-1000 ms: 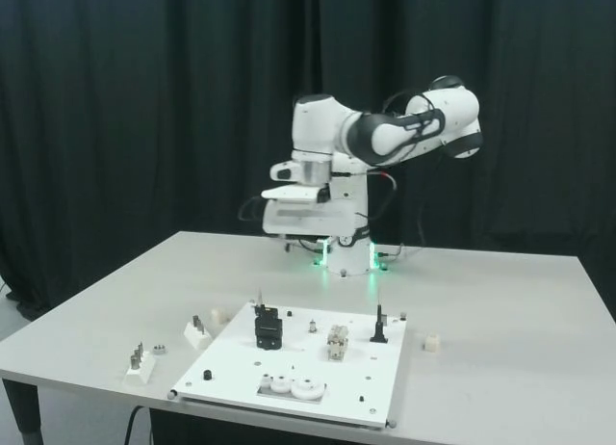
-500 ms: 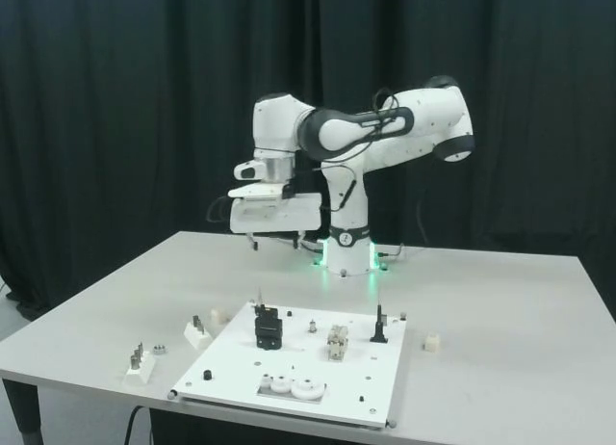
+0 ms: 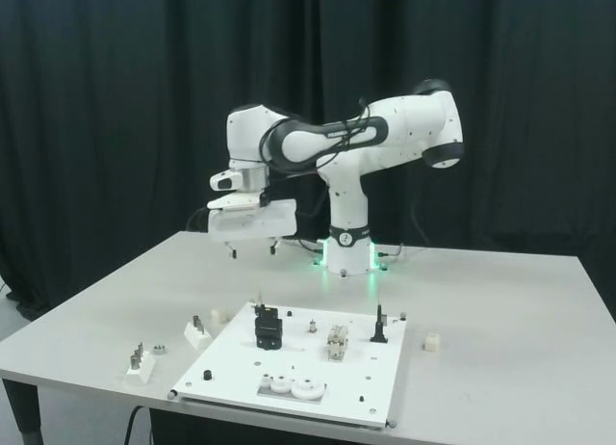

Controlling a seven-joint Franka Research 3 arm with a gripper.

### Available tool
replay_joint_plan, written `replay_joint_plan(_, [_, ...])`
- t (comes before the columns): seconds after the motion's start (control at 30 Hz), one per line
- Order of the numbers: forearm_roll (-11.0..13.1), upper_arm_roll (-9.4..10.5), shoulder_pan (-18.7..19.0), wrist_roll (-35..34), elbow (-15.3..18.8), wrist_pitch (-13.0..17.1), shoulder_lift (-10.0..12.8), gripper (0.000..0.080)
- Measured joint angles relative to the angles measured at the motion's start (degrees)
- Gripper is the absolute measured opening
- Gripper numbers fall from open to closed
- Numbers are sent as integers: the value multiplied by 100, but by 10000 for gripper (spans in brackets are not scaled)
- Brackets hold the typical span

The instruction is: Pick square peg 3.

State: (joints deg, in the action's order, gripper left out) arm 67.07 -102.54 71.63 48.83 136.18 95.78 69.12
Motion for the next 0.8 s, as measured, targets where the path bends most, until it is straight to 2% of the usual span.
replay_joint_plan(0.4, [338, 498, -932, 1003, -494, 13, 367, 800])
replay_joint_plan(0.8, [352, 869, -1754, 1464, -1136, 51, 402, 800])
